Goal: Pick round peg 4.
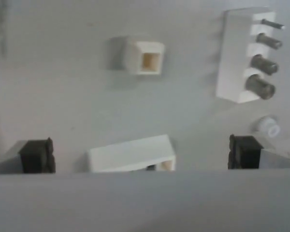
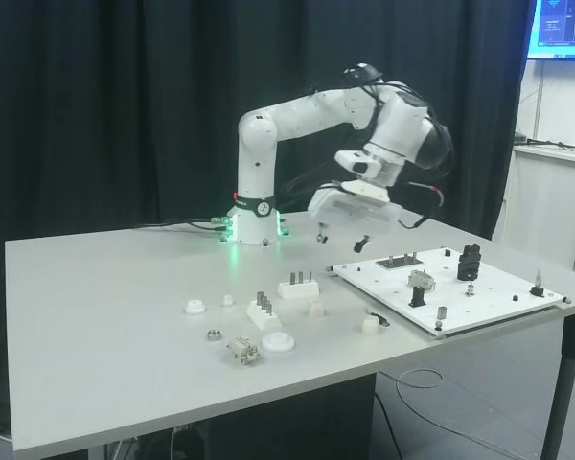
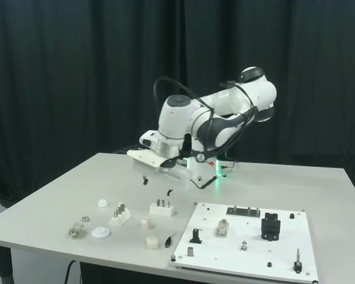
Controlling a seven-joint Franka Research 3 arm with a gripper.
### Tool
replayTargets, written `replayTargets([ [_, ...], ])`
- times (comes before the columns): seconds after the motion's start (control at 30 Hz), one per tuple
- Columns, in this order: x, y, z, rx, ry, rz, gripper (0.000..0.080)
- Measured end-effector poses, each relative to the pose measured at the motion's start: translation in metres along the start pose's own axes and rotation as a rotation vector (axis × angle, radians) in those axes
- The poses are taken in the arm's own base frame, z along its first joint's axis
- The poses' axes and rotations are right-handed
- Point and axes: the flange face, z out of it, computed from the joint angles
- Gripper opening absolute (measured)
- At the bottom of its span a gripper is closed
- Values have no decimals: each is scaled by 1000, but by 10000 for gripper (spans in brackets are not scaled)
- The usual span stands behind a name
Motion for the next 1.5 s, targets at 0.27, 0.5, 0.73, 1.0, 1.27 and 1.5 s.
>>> replayTargets([
  [0.27, 18, 41, 21, 53, 22, 18, 800],
  [0.5, 31, 80, 39, 102, 28, 33, 800],
  [0.73, 44, 110, 55, 159, 13, 50, 800],
  [1.0, 63, 134, 71, 227, 2, 44, 800],
  [1.27, 77, 150, 94, 256, -23, 16, 800],
  [1.5, 82, 155, 114, 270, -41, -19, 800],
])
